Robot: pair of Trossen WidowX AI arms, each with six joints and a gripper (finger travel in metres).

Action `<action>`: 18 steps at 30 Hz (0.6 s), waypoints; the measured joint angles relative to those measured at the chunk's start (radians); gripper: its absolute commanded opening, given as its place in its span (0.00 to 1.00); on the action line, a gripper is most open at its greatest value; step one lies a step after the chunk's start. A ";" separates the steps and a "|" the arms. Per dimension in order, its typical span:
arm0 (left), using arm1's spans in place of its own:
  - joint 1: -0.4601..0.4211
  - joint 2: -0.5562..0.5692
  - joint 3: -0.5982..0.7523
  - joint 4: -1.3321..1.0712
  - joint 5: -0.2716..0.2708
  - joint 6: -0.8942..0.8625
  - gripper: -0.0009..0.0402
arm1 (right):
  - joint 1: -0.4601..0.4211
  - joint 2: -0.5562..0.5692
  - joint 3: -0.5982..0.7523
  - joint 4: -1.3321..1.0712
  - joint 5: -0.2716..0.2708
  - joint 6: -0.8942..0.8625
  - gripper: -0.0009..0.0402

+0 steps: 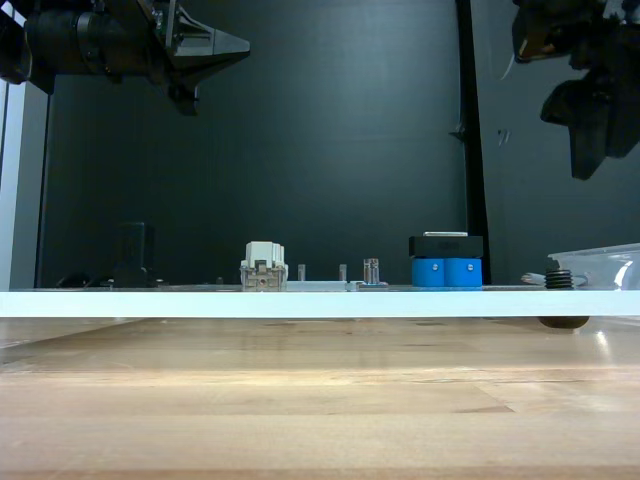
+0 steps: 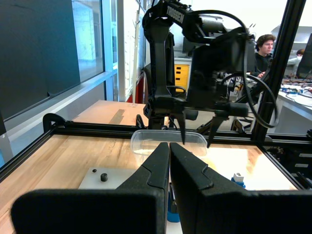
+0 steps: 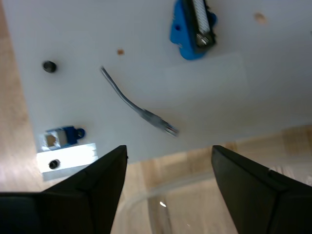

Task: Remove the RJ45 connector from the taskboard and place in the container

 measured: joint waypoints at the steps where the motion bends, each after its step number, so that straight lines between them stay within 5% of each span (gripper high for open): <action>1: 0.000 0.000 0.000 0.000 0.000 0.000 0.02 | -0.006 -0.014 -0.011 0.000 0.000 0.000 0.67; 18: 0.000 0.000 0.000 0.000 0.000 0.000 0.02 | -0.016 -0.105 -0.083 0.004 0.000 -0.023 0.68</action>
